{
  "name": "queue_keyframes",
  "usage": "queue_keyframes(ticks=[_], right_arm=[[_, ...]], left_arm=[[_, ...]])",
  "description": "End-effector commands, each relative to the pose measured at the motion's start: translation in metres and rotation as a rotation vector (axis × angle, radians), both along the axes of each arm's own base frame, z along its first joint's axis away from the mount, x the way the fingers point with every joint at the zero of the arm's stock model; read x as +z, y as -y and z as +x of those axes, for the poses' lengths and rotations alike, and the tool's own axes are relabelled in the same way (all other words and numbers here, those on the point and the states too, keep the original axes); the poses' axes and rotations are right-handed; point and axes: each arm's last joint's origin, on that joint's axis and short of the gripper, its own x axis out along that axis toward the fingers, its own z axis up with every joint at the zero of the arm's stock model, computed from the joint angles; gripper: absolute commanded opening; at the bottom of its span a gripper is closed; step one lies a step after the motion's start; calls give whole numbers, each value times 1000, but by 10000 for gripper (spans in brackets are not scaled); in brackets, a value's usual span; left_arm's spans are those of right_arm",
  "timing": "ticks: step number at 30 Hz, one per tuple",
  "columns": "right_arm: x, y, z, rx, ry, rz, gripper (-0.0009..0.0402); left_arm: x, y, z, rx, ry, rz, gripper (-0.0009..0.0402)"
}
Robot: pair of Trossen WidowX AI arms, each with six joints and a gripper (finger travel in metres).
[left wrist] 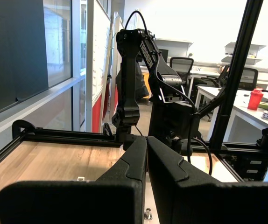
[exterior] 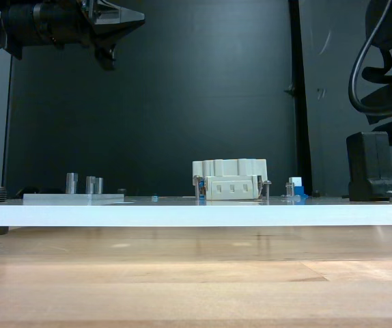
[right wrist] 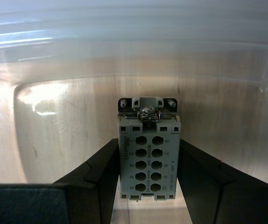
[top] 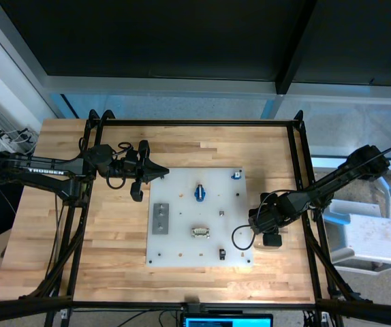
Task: Pick the HAN10E connector and install in the HAN10E hub
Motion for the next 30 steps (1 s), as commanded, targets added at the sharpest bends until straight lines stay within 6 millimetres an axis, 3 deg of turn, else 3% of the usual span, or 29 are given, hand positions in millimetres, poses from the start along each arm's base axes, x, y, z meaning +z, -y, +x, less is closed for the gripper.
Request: queue_keyframes(ticks=[1,8,23,30], right_arm=[[2,-1,1,1,4,2,86],[13,-2,3,3,12,7,60],[87,-4,8,6,-20,-11,51],[100,-6,10,3,-1,-2,51]], left_arm=[[0,0,0,0,0,0,0],[0,0,0,0,0,0,0],[0,0,0,0,0,0,0],[0,0,0,0,0,0,0]])
